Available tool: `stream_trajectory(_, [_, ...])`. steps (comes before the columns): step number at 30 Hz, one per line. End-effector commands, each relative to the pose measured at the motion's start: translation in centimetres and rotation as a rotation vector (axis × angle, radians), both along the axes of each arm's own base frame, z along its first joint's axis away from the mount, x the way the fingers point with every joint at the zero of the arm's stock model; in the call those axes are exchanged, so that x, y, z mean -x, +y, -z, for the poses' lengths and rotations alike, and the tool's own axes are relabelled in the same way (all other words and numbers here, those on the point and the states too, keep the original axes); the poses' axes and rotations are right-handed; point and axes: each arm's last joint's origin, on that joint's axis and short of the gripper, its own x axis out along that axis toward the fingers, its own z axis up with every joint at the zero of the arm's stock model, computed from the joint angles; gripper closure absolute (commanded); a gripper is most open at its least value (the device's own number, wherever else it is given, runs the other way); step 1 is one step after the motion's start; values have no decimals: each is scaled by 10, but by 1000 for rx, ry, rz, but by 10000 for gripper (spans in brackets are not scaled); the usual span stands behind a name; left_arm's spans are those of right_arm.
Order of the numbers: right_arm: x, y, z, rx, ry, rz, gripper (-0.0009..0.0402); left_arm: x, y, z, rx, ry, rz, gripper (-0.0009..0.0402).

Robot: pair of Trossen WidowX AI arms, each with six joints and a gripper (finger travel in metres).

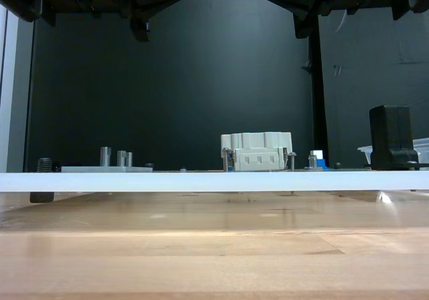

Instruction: Pick the HAN10E connector and install on the hub

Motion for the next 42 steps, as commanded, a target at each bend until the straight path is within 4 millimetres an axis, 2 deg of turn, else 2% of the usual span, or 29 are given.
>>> stream_trajectory(1, [0, 0, 3, -6, 60, 2, 393, 0, 0, 0, 0, 1, 0, 392])
stream_trajectory(12, [10, 6, 4, -9, 483, -76, 393, 0, 0, 0, 0, 3, 0, 392])
stream_trajectory(22, [32, 14, 3, -26, 815, -102, 393, 0, 0, 0, 0, 3, 0, 392])
stream_trajectory(34, [58, 41, 17, -49, 1100, -146, 393, 0, 0, 0, 0, 3, 0, 392])
stream_trajectory(42, [69, 45, 23, -38, 1218, -104, 379, 0, 0, 0, 0, 3, 0, 392])
